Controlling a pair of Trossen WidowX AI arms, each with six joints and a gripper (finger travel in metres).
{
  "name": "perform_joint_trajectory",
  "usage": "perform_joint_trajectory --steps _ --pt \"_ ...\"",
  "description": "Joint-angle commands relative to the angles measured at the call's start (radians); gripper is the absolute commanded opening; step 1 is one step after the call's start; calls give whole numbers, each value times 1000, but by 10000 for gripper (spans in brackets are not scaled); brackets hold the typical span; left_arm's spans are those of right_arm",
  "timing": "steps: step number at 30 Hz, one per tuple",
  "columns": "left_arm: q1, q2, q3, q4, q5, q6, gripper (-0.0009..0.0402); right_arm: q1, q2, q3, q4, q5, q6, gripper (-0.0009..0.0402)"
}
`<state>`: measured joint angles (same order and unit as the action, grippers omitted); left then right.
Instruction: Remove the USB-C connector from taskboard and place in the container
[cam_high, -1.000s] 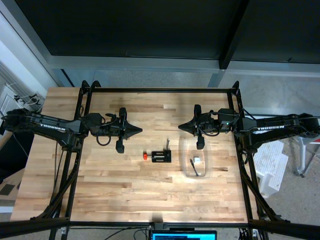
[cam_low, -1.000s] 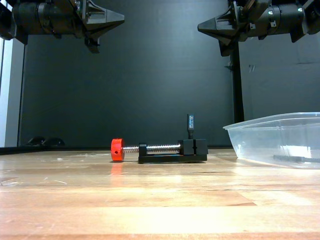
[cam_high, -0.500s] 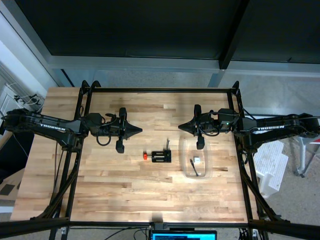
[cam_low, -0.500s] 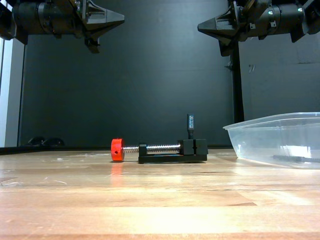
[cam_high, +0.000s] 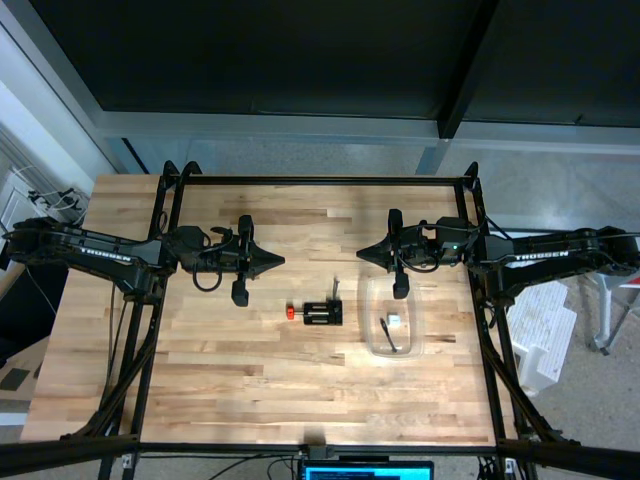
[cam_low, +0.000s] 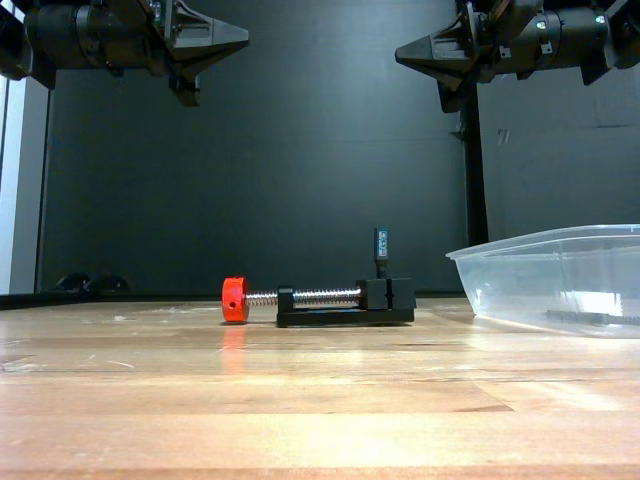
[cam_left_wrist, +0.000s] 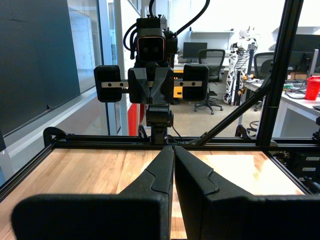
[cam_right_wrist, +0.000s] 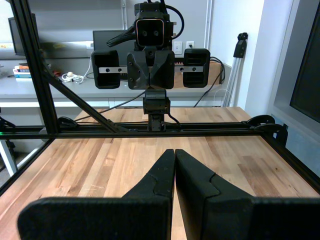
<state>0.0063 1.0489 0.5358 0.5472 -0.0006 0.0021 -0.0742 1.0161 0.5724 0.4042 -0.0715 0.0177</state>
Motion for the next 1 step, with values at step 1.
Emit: perform_joint_trajectory --steps 1 --pt "0 0 0 0 0 0 0 0 0 0 0 0 0 0"
